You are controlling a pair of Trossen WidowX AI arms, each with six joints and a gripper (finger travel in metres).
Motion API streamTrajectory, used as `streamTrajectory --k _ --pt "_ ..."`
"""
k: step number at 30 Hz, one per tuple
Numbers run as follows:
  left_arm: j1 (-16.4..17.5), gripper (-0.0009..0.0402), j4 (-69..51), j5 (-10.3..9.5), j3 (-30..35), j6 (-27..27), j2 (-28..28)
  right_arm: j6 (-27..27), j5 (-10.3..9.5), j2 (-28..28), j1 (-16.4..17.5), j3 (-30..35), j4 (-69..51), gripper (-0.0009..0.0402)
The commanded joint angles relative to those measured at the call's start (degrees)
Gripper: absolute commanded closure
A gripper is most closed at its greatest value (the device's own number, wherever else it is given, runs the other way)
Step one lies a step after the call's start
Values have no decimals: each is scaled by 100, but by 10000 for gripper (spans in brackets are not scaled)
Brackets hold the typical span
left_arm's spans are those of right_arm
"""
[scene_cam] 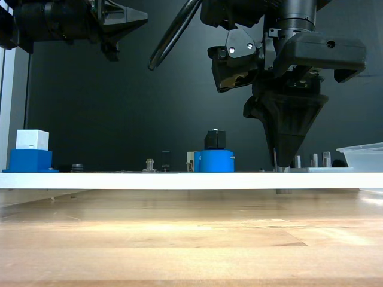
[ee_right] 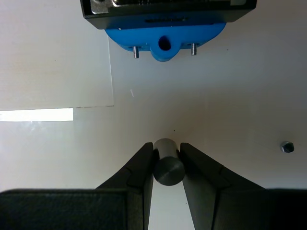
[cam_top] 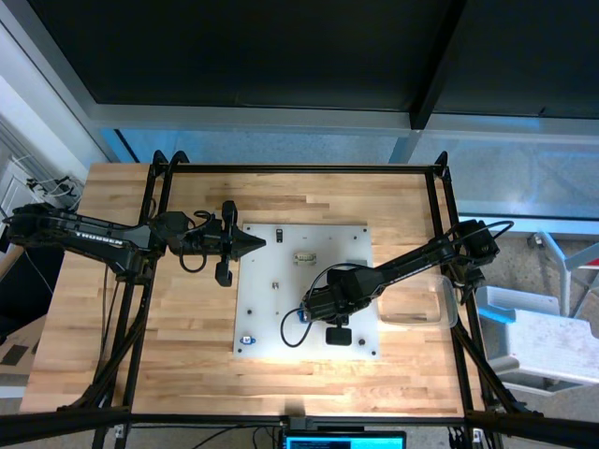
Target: Pick the 16mm cylinder and place it in the taskboard
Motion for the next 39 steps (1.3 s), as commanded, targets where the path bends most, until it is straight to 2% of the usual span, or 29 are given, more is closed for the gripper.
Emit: streamTrajectory --k 1,13,26,32,39 --pt "2 393 0 0 2 0 0 0 2 0 2 4 22 384" --pt "0 393 0 0 2 2 0 -2 -2 0 2 4 33 382" --pt "2 393 0 0 2 0 0 -2 4 -4 2 4 33 269" --pt "2 393 0 0 2 2 0 -4 7 -15 2 4 28 241" --pt "2 393 0 0 2 2 0 -7 7 -39 13 7 2 230"
